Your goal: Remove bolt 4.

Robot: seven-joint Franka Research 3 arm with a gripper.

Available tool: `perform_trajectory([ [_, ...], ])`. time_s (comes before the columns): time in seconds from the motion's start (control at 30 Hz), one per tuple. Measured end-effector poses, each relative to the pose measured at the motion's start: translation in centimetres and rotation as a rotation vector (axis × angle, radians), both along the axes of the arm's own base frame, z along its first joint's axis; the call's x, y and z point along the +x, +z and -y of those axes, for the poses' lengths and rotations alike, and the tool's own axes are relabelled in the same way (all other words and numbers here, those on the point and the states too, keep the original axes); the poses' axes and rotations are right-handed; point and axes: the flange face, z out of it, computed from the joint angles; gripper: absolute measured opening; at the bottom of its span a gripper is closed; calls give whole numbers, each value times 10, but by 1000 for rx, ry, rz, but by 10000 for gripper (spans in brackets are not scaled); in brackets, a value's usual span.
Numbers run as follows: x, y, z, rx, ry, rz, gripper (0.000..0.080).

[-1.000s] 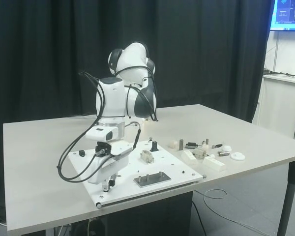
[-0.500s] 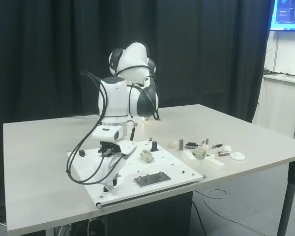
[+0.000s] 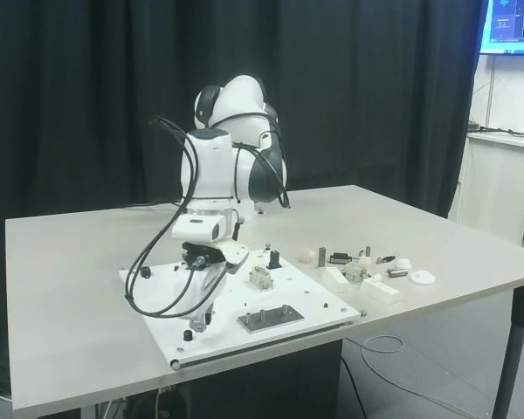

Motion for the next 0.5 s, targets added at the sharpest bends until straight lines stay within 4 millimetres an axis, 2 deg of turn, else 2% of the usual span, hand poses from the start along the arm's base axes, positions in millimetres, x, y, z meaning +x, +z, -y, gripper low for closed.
perform_trajectory([
  [0.5, -2, 6, 6, -20, -19, -1, 224],
])
